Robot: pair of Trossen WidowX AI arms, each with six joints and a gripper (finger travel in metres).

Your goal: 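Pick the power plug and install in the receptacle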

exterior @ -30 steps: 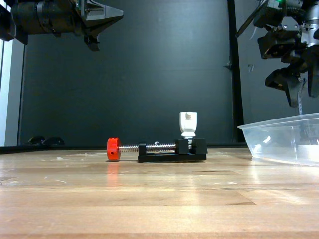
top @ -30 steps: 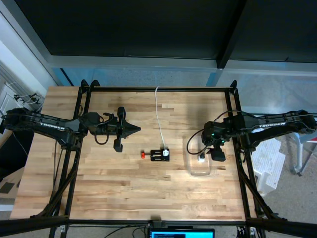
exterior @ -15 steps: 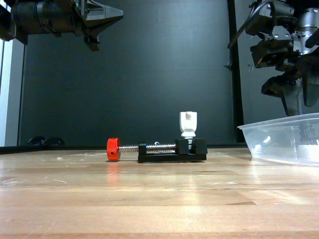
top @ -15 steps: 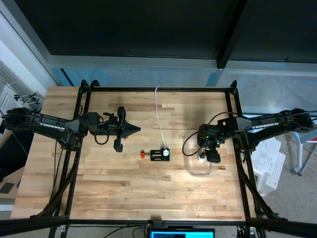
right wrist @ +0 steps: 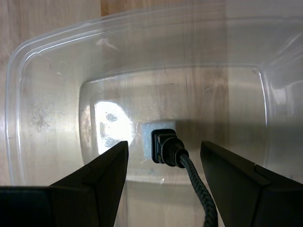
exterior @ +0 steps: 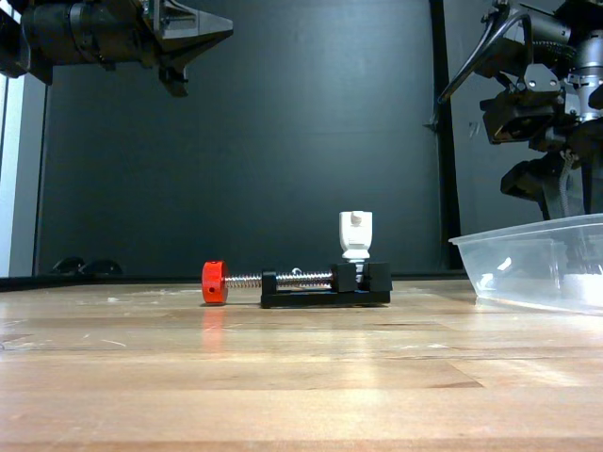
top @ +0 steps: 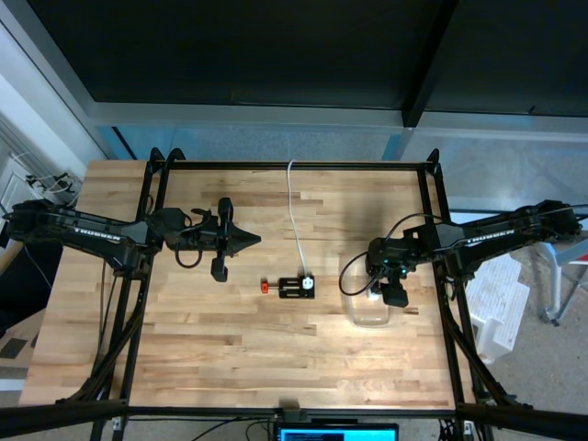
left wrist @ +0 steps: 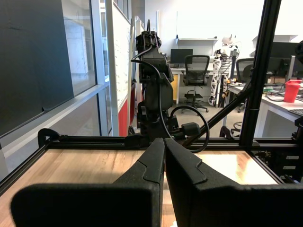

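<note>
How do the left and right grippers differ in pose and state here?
The left gripper is shut; the right gripper is open. The left gripper points level, high above the table; the right gripper points down into the clear tray, over the power plug. Neither holds anything.

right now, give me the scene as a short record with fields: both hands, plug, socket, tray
left hand: shut, high over the left of the table, away from the work
right hand: open, pointing down into the tray, one finger on either side of the plug, not touching it
plug: black, on the tray floor against a white block, cord attached
tray: clear plastic, right of the socket
socket: white, upright in a black vise with a red knob, no plug in it
</note>
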